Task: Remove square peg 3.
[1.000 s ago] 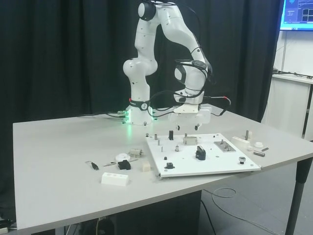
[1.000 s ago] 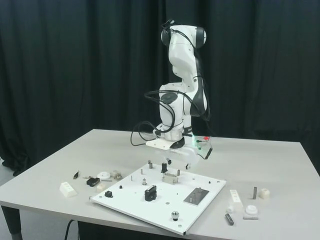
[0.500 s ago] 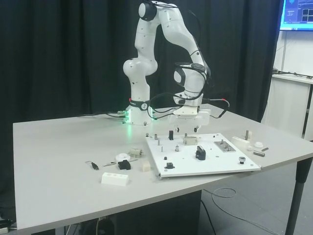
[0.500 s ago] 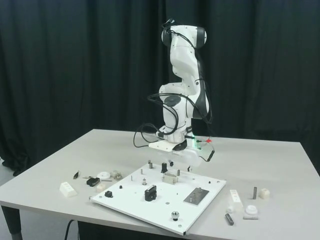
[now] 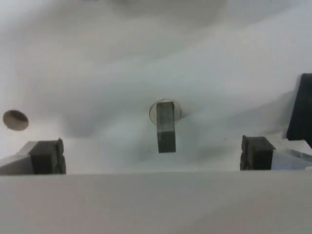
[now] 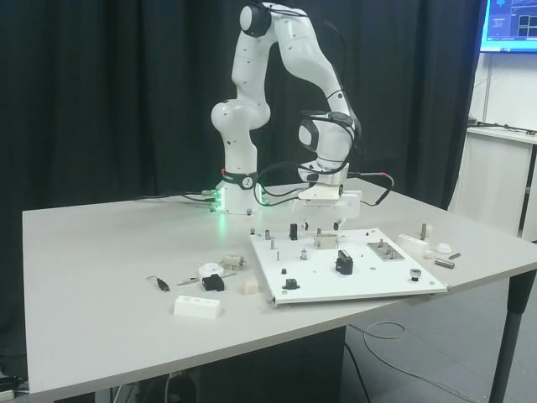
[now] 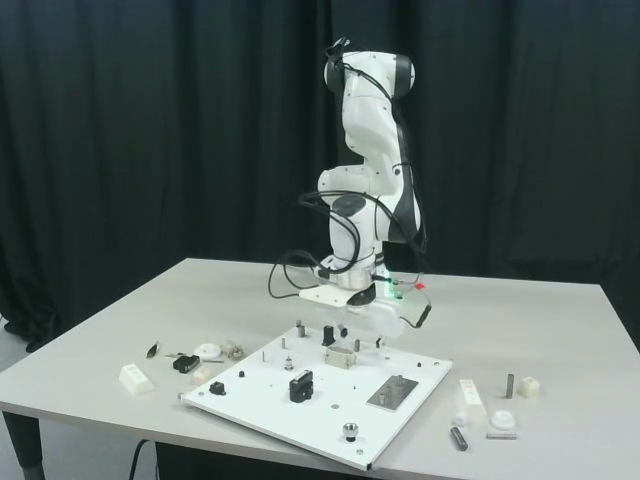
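A dark square peg (image 5: 165, 127) stands upright in a round socket on the white board (image 6: 361, 285). My gripper (image 5: 151, 155) hangs over it, open, with one black fingertip (image 5: 46, 156) on each side of the peg and well apart from it. In the first room view the gripper (image 6: 319, 225) is low above the board's far edge. The second room view puts the gripper (image 7: 360, 335) just above a short peg (image 7: 356, 345) at the back of the board (image 7: 330, 415).
Other pegs and a black block (image 6: 343, 262) stand on the board, and a black part (image 5: 300, 114) is close beside the gripper. Loose pieces, among them a white block (image 6: 198, 306), lie to one side of the board. More small parts (image 6: 428, 243) lie on the other side.
The gripper has come down toward the board's far edge, shifting slightly sideways. Nothing on the board or table has moved.
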Robot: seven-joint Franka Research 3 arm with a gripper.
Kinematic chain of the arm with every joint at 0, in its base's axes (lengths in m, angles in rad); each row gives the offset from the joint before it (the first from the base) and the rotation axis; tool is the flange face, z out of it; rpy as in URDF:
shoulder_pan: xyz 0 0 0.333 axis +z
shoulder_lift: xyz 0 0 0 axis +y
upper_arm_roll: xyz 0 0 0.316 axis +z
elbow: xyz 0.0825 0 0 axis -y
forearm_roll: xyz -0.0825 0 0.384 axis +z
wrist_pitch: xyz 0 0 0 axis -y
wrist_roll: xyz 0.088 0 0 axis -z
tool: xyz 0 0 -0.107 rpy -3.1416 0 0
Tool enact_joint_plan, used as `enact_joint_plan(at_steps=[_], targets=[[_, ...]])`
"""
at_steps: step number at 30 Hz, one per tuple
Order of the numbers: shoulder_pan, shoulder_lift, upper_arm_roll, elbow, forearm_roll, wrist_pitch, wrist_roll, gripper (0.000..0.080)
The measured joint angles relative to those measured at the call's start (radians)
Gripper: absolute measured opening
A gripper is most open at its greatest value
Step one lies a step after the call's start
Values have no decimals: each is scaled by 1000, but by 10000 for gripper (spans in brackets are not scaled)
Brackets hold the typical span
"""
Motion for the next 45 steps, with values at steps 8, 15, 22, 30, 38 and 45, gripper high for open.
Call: enact_joint_plan(at_steps=[8, 15, 22, 30, 38, 45], targets=[[0, 17, 3, -6, 1, 26, 0, 800], [-1, 30, 12, -11, 2, 43, 0, 800], [-2, 37, 20, -11, 2, 47, -5, 545], [-6, 39, 21, -11, 1, 51, -27, 545], [-27, 38, 25, -14, -2, 50, -64, 74], [-29, 37, 26, -14, -2, 50, -66, 76]])
